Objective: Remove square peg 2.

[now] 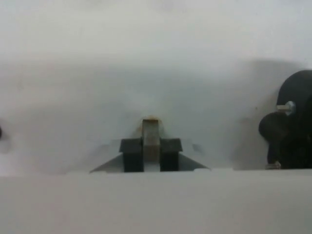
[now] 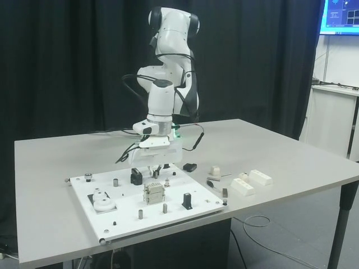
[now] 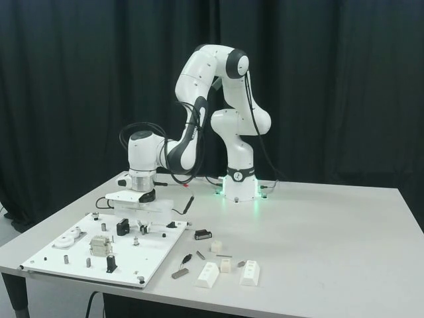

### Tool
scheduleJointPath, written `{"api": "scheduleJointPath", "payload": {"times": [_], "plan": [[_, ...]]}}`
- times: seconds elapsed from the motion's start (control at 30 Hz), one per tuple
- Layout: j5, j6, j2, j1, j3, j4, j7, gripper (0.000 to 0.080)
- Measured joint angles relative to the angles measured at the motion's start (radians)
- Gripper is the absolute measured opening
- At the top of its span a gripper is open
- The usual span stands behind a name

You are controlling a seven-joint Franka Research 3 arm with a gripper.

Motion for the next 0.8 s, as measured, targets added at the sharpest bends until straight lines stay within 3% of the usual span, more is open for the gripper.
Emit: {"api": "scheduleJointPath", "payload": {"times": [0.8], "plan": [[0.017, -0.001, 0.000, 0.000, -0.003, 0.001, -0.049, 0.0067]]}}
